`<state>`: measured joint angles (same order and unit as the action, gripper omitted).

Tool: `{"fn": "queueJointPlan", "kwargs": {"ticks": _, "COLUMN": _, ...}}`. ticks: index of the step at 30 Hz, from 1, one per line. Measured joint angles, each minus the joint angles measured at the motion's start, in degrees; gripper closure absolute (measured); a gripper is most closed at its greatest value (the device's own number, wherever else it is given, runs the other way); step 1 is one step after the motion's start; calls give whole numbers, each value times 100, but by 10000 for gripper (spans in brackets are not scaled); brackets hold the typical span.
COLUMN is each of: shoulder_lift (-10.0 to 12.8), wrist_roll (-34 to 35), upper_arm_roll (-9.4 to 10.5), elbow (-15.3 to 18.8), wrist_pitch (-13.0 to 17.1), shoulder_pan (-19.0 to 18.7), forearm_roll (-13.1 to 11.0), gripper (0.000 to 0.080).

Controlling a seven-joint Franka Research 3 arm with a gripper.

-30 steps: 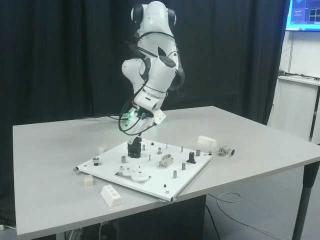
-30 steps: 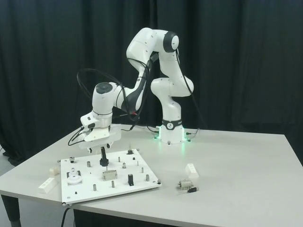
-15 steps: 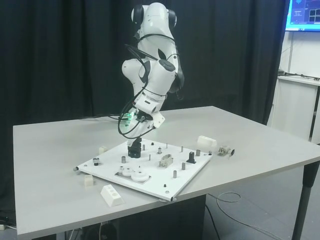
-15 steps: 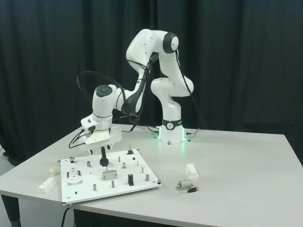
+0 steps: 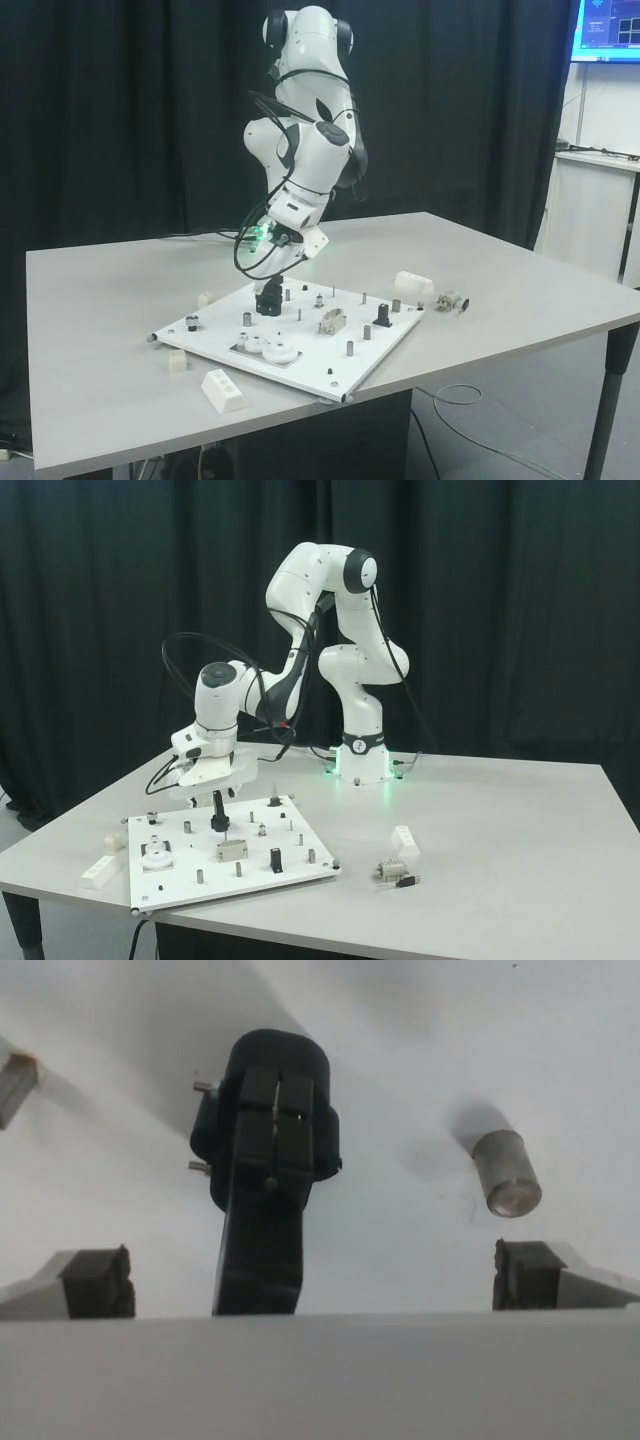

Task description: Remove D-SUB.

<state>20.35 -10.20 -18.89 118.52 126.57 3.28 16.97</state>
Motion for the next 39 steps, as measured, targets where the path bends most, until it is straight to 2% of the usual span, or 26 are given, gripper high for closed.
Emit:
{"fn": "queueJointPlan", "kwargs": {"ticks": 6, "shoulder_lift": 20, "wrist_roll": 4, "upper_arm_roll": -19, "elbow": 0, "wrist_pitch": -6, "shoulder_pan": 0, "forearm_roll": -76, "gripper": 3}}
{"fn": "queueJointPlan", "kwargs": {"ticks": 7, "shoulder_lift": 23, "wrist_roll": 4, "upper_arm_roll": -20, "elbow": 0, "wrist_pitch": -7, "shoulder_pan": 0, "forearm_roll": -78, "gripper": 118}}
{"fn": "queueJointPlan", "kwargs": {"ticks": 15, "shoulder_lift": 36, "wrist_roll": 4, "upper_arm_roll": -21, "elbow": 3, "wrist_pitch": -10, "shoulder_pan": -1, "forearm_roll": -103, "gripper": 118}}
{"fn": "queueJointPlan", "kwargs": {"ticks": 16, "shoulder_lift": 36, "wrist_roll": 4, "upper_arm_roll": -21, "elbow": 5, "wrist_pitch": -11, "shoulder_pan": -2, "forearm_roll": -116, "gripper": 434}}
{"fn": "queueJointPlan", "kwargs": {"ticks": 21, "shoulder_lift": 36, "wrist_roll": 10, "upper_arm_roll": -17, "elbow": 22, "wrist_pitch": -76, "shoulder_pan": -22, "forearm_roll": -234, "gripper": 434}}
{"fn": "queueJointPlan", "kwargs": {"ticks": 22, "shoulder_lift": 33, "wrist_roll": 48, "upper_arm_roll": -18, "elbow": 20, "wrist_pitch": -107, "shoulder_pan": -28, "forearm_roll": -279, "gripper": 619}}
{"fn": "queueJointPlan", "kwargs": {"ticks": 34, "shoulder_lift": -2, "wrist_roll": 117, "upper_arm_roll": -22, "elbow": 16, "wrist_pitch": -151, "shoulder_pan": -38, "forearm_roll": -272, "gripper": 632}}
{"fn": "queueJointPlan", "kwargs": {"ticks": 39, "shoulder_lift": -74, "wrist_roll": 114, "upper_arm_roll": -26, "elbow": -5, "wrist_pitch": -202, "shoulder_pan": -43, "forearm_roll": -95, "gripper": 632}}
